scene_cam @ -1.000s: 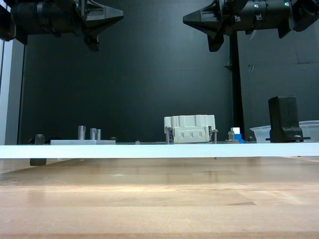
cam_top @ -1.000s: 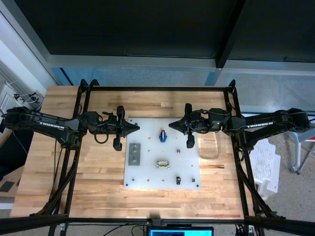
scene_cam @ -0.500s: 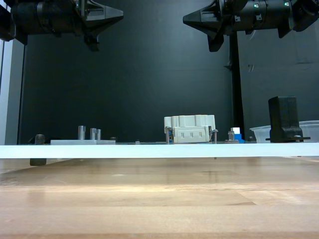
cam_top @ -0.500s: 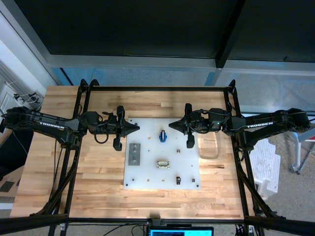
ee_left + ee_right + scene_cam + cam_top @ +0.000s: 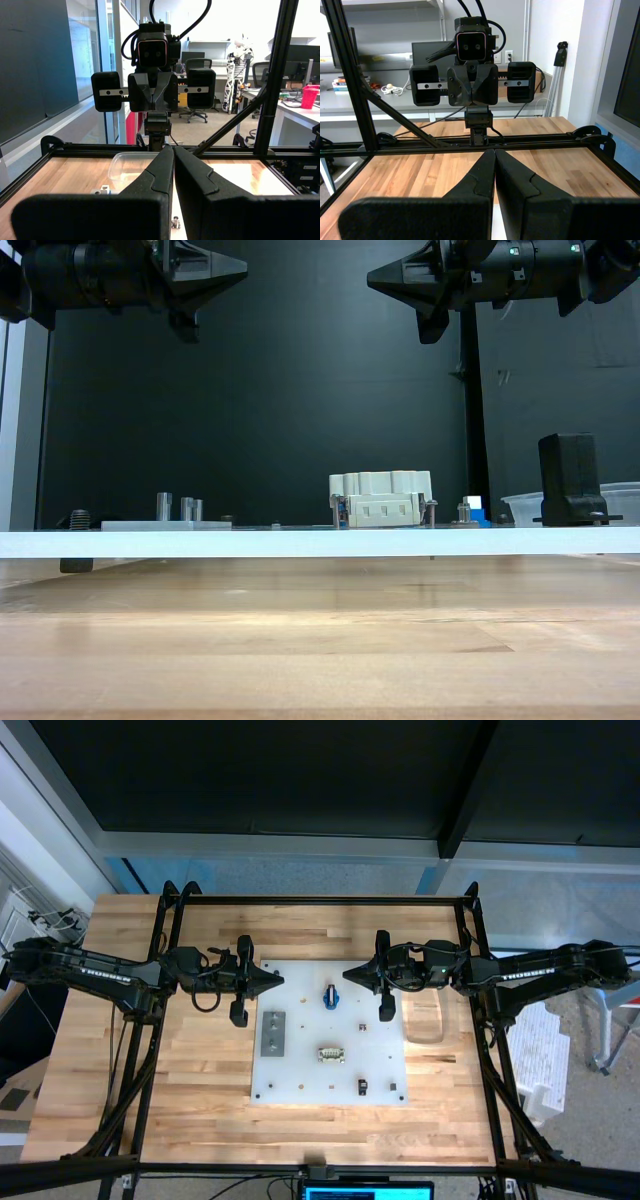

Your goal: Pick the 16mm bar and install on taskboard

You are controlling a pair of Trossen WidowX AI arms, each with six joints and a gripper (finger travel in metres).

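Plainly, nothing is shifting: over the last second both arms are holding exactly the same pose, and every part on the board is sitting where it was. The left gripper [image 5: 173,148] is keeping its fingers pressed together on nothing. The right gripper [image 5: 495,150] is doing likewise, tips meeting with no gap and no load. Both are hovering high above the taskboard [image 5: 300,1082], the left over its far left corner and the right over its far right side, nosing toward each other but well apart.

Near the right gripper and lower down, a tiny grey speck is sitting on the white plate between the blue part [image 5: 330,995] and the clear plastic tray [image 5: 425,1020]. I am taking it for the 16mm bar [image 5: 362,1026], though it is too small to be sure.

Further out, the grey metal block [image 5: 273,1032] is lying toward the board's left side, the beige connector [image 5: 330,1053] is standing mid-board, and the small black component [image 5: 363,1085] is sitting toward the near edge. All of it is resting on the wooden table [image 5: 150,1100].

I am judging that the pick is not yet beginning. One arm, probably the nearer right one, is going to have to spread its fingers and descend onto the peg.
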